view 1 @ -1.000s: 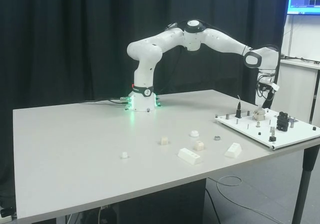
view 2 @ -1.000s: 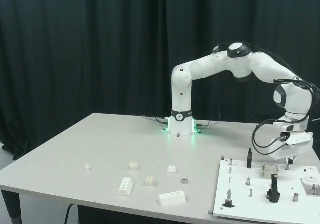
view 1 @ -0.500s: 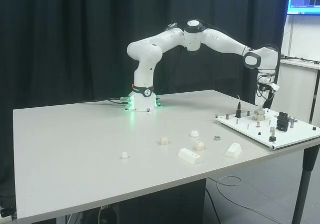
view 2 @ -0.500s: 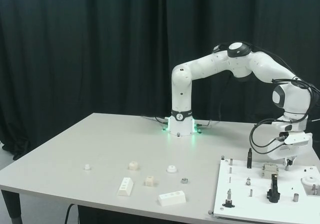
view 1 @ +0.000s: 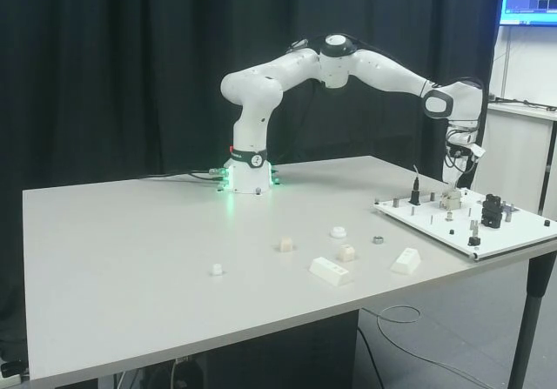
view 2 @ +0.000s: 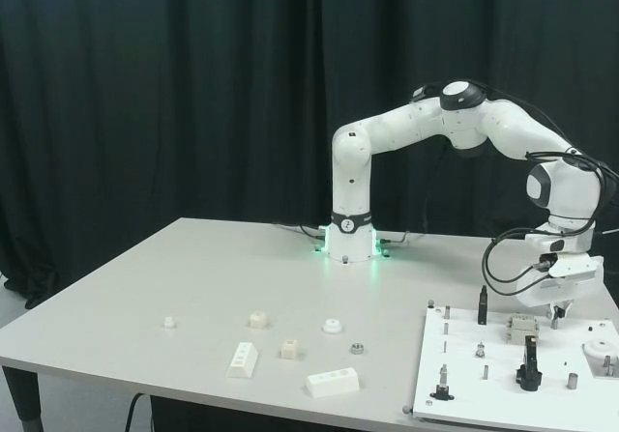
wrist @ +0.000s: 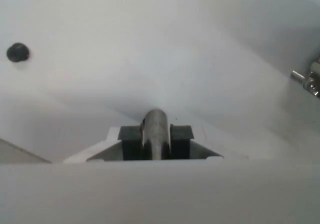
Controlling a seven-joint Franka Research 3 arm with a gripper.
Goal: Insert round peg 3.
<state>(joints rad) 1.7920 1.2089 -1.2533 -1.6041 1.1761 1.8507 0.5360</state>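
Landmark: flat white assembly board (view 2: pixel 503 393) at the table's edge, studded with short grey and black pegs and fixtures.

Pincer: white two-fingered gripper (wrist: pixel 156 143) on the wrist of the white arm (view 2: pixel 455 123); black pads pressed to either side of a grey metal round peg (wrist: pixel 155 134), so narrow and holding the peg.

Peg: held between the pads, rounded tip poking out past them toward the board; too small to pick out in either room view.

Long axis: in line with the fingers, pointing down at the board; looks close to upright, exact tilt not readable.

Height over the board: gripper (view 2: pixel 559 308) hangs above the board's far side, apart from its surface, just beside the grey block fixture (view 2: pixel 521 328).

Under the tip: plain white board face in the wrist view; no receiving hole visible directly beneath.

Nearby marks: small black round spot (wrist: pixel 18 52) well off to one side of the tip; bit of grey metal hardware (wrist: pixel 310 79) off to the other.

Coming move, as a judgement: sideways shift over the board to bring the tip above the right hole, then straight descent along the peg's axis.

Risk: slight tilt or offset likely to catch the tip on the hole's rim.
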